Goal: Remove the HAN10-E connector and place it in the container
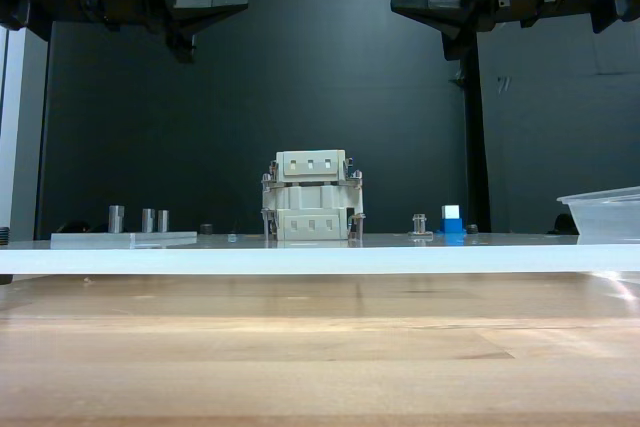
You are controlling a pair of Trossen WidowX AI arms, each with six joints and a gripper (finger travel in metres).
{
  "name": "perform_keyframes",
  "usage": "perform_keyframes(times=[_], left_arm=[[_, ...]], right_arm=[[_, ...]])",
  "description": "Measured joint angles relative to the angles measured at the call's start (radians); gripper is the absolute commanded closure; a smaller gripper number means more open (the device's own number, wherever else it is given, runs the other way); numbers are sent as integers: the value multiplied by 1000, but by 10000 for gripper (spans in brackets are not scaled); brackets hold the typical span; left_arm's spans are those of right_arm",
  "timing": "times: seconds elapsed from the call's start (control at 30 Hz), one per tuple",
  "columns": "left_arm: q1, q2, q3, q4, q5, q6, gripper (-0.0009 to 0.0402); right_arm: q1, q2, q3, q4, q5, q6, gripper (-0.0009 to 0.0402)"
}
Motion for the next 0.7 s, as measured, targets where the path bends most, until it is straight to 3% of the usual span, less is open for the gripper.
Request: perform_keyframes(times=[0.1, 0.17, 0.7], left_arm=[[0, 0, 0, 0, 0, 0, 393], [0, 0, 0, 0, 0, 0, 393], [0, 0, 0, 0, 0, 0, 393]], right_arm=[[0, 0, 0, 0, -53, 0, 393], [0, 0, 0, 0, -59, 0, 393], [1, 0, 13, 0, -57, 32, 393]])
